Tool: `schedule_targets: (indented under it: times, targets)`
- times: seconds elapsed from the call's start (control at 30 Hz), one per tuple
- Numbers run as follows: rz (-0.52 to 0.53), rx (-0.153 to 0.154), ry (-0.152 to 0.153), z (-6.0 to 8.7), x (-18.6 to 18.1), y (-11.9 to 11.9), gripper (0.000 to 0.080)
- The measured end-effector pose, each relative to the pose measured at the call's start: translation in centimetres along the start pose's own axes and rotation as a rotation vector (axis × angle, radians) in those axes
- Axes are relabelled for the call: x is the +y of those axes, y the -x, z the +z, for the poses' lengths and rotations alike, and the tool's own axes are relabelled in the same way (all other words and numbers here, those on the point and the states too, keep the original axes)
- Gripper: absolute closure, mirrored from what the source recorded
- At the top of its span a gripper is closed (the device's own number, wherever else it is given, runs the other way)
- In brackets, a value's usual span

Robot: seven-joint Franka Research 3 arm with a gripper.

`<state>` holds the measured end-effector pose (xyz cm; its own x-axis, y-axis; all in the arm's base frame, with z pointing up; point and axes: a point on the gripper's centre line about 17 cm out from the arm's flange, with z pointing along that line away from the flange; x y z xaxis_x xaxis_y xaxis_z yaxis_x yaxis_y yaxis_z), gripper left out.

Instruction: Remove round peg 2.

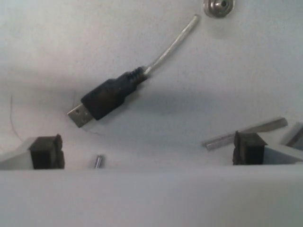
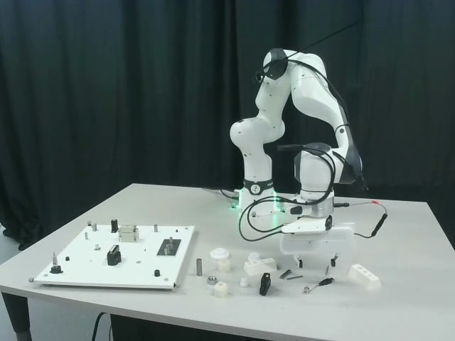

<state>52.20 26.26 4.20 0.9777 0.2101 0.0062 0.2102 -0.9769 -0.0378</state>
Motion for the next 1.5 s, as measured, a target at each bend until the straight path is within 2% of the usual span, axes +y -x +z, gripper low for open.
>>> schedule_targets:
  times: [1.17,1.5]
  targets:
    - [0.011,0.03,0.012,-1.3,1.7,-1.8,0.0003]
    - [0.002,0.05,0.041,-2.2,4.1,-3.4,0.0003]
